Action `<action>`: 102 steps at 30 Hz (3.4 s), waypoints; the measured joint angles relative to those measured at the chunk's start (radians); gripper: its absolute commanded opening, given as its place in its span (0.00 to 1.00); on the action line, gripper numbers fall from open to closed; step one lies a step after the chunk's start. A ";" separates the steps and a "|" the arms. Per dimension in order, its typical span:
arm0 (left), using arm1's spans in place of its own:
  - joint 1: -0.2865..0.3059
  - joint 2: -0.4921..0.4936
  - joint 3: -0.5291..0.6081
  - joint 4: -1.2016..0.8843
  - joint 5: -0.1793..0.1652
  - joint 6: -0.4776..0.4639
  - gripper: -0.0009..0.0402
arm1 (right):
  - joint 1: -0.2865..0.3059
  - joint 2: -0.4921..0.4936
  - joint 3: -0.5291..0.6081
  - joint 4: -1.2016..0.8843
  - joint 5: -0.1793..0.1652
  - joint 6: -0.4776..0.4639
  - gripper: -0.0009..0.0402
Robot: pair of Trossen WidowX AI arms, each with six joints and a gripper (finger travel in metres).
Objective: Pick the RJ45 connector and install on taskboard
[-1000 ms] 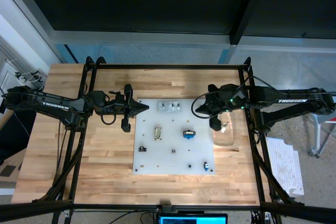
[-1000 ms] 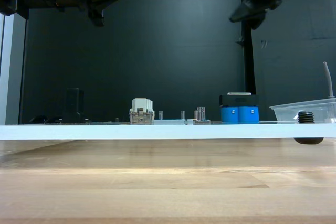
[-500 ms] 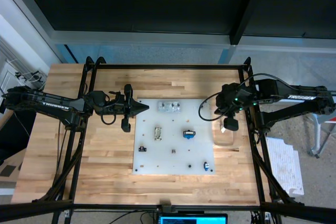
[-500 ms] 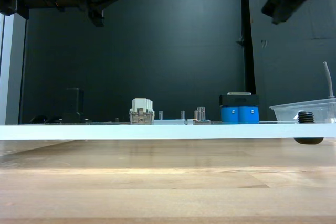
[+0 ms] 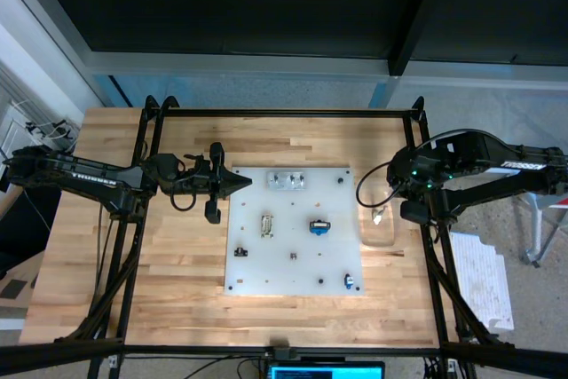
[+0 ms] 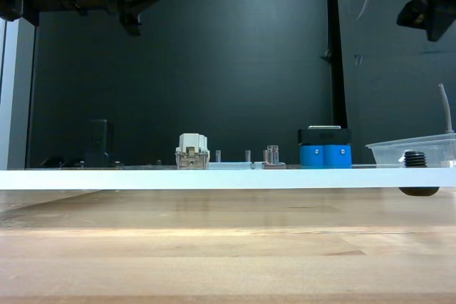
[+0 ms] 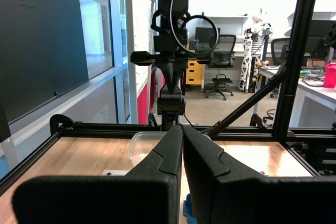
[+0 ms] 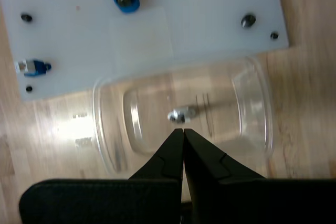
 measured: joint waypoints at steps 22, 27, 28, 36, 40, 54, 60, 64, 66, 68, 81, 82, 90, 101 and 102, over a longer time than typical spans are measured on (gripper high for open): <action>0.000 0.000 0.000 0.000 0.000 0.000 0.02 | 0.118 -0.053 -0.225 0.048 0.106 0.174 0.34; 0.000 0.000 0.000 0.000 0.000 0.000 0.02 | 0.165 -0.053 -0.308 0.114 0.137 0.306 0.43; 0.000 0.000 0.000 0.000 0.000 0.000 0.02 | 0.173 -0.052 -0.324 0.130 0.151 0.325 0.45; 0.000 0.000 0.000 0.000 0.000 0.000 0.02 | 0.233 -0.052 -0.421 0.258 0.227 0.329 0.54; 0.000 0.000 0.000 0.000 0.000 0.000 0.02 | 0.242 -0.052 -0.447 0.283 0.240 0.326 0.54; 0.000 0.000 0.000 0.000 0.000 0.000 0.02 | 0.248 0.025 -0.452 0.322 0.239 0.267 0.54; 0.000 0.000 0.000 0.000 0.000 0.000 0.02 | 0.248 0.066 -0.452 0.338 0.237 0.267 0.54; 0.000 0.000 0.000 0.000 0.000 0.000 0.02 | 0.248 0.086 -0.452 0.356 0.236 0.267 0.54; 0.000 0.000 0.000 0.000 0.000 0.000 0.02 | 0.248 0.095 -0.452 0.367 0.236 0.267 0.54; 0.000 0.000 0.000 0.000 0.000 0.000 0.02 | 0.248 0.104 -0.453 0.369 0.236 0.267 0.54; 0.000 0.000 0.000 0.000 0.000 0.000 0.02 | 0.247 0.159 -0.456 0.383 0.225 0.248 0.50; 0.000 0.000 0.000 0.000 0.000 0.000 0.02 | 0.247 0.162 -0.456 0.384 0.225 0.244 0.48; 0.000 0.000 0.000 0.000 0.000 0.000 0.02 | 0.247 0.170 -0.456 0.387 0.200 0.225 0.22; 0.000 0.000 0.000 0.000 0.000 0.000 0.02 | 0.247 0.170 -0.456 0.388 0.201 0.225 0.02; 0.000 0.000 0.000 0.000 0.000 0.000 0.02 | 0.247 0.170 -0.456 0.388 0.201 0.225 0.02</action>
